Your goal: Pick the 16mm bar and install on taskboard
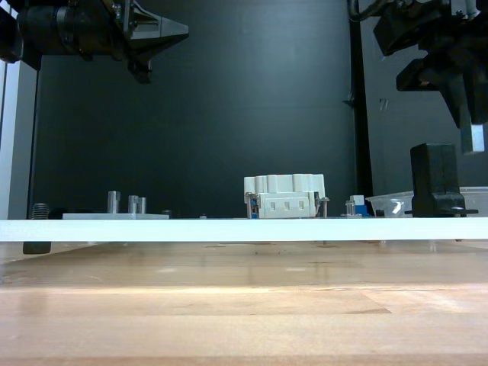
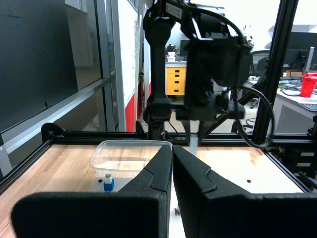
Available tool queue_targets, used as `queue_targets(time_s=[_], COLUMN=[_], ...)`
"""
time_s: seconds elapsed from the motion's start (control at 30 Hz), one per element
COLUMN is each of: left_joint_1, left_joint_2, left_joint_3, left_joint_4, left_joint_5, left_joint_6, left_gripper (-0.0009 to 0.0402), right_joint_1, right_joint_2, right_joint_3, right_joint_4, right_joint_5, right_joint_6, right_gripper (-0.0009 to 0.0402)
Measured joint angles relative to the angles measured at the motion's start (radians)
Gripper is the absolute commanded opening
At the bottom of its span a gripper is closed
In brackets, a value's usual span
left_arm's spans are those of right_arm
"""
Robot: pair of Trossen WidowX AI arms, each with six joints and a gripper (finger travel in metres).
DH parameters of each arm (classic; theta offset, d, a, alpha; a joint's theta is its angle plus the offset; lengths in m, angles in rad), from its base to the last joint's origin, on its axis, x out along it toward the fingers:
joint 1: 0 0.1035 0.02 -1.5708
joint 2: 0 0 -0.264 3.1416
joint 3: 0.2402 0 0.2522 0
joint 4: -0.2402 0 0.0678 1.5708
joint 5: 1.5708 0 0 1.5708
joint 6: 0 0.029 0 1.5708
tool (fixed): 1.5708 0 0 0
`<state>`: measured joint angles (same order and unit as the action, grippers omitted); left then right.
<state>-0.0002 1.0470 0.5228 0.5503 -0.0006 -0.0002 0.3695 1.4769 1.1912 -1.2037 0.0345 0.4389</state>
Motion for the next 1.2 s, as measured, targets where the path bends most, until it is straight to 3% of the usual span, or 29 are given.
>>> queue_targets(time_s=[0.23,0.37,1.2], left_joint_1=[0.0,0.0,0.0], left_joint_2=[0.0,0.0,0.0], left_joint_3=[0.0,0.0,0.0], left_joint_4=[0.0,0.0,0.0], left_joint_5=[0.0,0.0,0.0], left_joint_6=[0.0,0.0,0.0], left_gripper=[0.0,0.0,0.0], right_joint_1=[0.06,0.086,0.188], right_joint_2=[0.058,0.09,0.251], right_joint_3=[0.006,0.017,0.145], right_joint_4=[0.042,0.047,0.067], right_joint_5=[0.0,0.027,0.026], right_joint_6=[0.06,0.081,0.134], right_gripper=[0.0004,0.0004,0.0004])
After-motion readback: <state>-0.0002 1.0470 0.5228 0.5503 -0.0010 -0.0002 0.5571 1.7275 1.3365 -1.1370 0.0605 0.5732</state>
